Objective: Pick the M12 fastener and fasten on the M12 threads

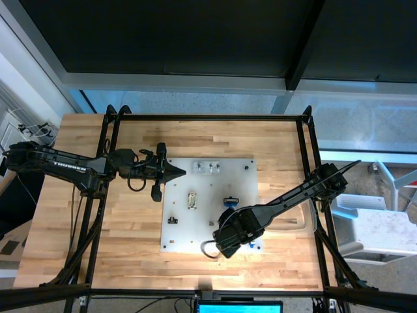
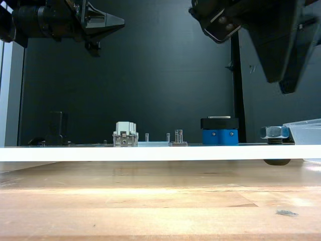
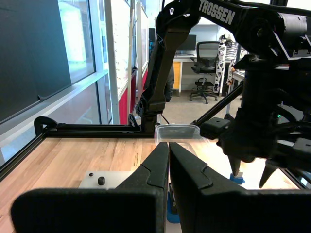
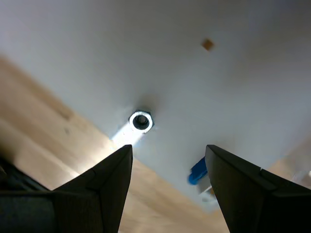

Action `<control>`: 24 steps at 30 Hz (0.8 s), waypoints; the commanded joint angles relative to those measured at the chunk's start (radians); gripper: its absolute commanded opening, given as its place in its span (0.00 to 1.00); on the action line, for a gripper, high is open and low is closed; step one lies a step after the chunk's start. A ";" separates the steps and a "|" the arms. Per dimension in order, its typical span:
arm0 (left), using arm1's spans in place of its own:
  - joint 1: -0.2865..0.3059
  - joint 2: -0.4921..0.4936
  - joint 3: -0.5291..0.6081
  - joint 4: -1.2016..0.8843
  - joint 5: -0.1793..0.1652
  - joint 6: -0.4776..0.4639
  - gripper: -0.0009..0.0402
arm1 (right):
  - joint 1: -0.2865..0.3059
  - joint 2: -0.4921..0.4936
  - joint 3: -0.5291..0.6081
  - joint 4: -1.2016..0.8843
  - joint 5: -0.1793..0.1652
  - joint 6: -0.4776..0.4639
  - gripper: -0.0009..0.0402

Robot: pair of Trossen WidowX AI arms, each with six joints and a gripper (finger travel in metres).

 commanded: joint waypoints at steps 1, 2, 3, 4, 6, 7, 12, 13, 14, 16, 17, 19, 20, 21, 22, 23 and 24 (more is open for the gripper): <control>0.000 0.000 0.000 0.000 0.000 0.000 0.02 | 0.001 0.010 0.000 0.008 0.002 -0.166 0.53; 0.000 0.000 0.000 0.000 0.000 0.000 0.02 | 0.001 0.013 0.000 0.014 -0.002 -0.210 0.53; 0.000 0.000 0.000 0.000 0.000 0.000 0.02 | 0.002 0.016 0.000 0.021 -0.002 -0.241 0.53; 0.000 0.000 0.000 0.000 0.000 0.000 0.02 | 0.002 0.018 0.000 0.026 -0.006 -0.281 0.53; 0.000 0.000 0.000 0.000 0.000 0.000 0.02 | 0.004 0.022 0.000 0.027 -0.011 -0.375 0.53; 0.000 0.000 0.000 0.000 0.000 0.000 0.02 | 0.006 0.022 0.000 0.027 -0.009 -0.416 0.53; 0.000 0.000 0.000 0.000 0.000 0.000 0.02 | 0.006 0.021 0.000 0.028 0.013 -0.505 0.52; 0.000 0.000 0.000 0.000 0.000 0.000 0.02 | 0.006 0.021 0.000 0.029 0.027 -0.529 0.50; 0.000 0.000 0.000 0.000 0.000 0.000 0.02 | 0.006 0.021 0.000 0.032 0.034 -0.554 0.47; 0.000 0.000 0.000 0.000 0.000 0.000 0.02 | 0.006 0.021 0.000 0.037 0.036 -0.594 0.40; 0.000 0.000 0.000 0.000 0.000 0.000 0.02 | 0.006 0.021 0.000 0.036 0.036 -0.601 0.34; 0.000 0.000 0.000 0.000 0.000 0.000 0.02 | 0.006 0.021 0.000 0.035 0.045 -0.619 0.22; 0.000 0.000 0.000 0.000 0.000 0.000 0.02 | 0.006 0.021 0.000 0.036 0.055 -0.620 0.15; 0.000 0.000 0.000 0.000 0.000 0.000 0.02 | 0.006 0.022 0.000 0.037 0.061 -0.625 0.07; 0.000 0.000 0.000 0.000 0.000 0.000 0.02 | 0.006 0.021 0.000 0.036 0.061 -0.626 0.00; 0.000 0.000 0.000 0.000 0.000 0.000 0.02 | 0.007 0.022 -0.002 0.037 0.071 -0.633 0.03; 0.000 0.000 0.000 0.000 0.000 0.000 0.02 | 0.011 0.022 -0.005 0.039 0.079 -0.633 0.05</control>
